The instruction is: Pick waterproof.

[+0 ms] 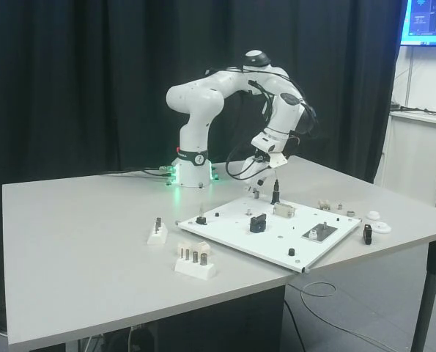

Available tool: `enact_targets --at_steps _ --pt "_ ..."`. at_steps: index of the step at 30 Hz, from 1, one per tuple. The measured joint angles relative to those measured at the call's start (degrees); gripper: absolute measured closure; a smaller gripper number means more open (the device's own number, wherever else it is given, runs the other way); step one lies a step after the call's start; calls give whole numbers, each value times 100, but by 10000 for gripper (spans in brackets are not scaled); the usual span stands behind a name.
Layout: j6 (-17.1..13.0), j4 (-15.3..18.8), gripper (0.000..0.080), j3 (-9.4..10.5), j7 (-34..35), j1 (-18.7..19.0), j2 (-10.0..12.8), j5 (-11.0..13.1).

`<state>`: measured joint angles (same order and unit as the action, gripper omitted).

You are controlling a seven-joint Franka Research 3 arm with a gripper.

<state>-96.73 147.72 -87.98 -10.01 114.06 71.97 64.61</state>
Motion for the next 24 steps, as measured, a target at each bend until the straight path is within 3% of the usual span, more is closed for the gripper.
enact_targets --at_steps 13,24 --pt "0 -13 3 -59 0 -112 0 -12" --pt "3 -43 3 -300 0 -148 0 -118"
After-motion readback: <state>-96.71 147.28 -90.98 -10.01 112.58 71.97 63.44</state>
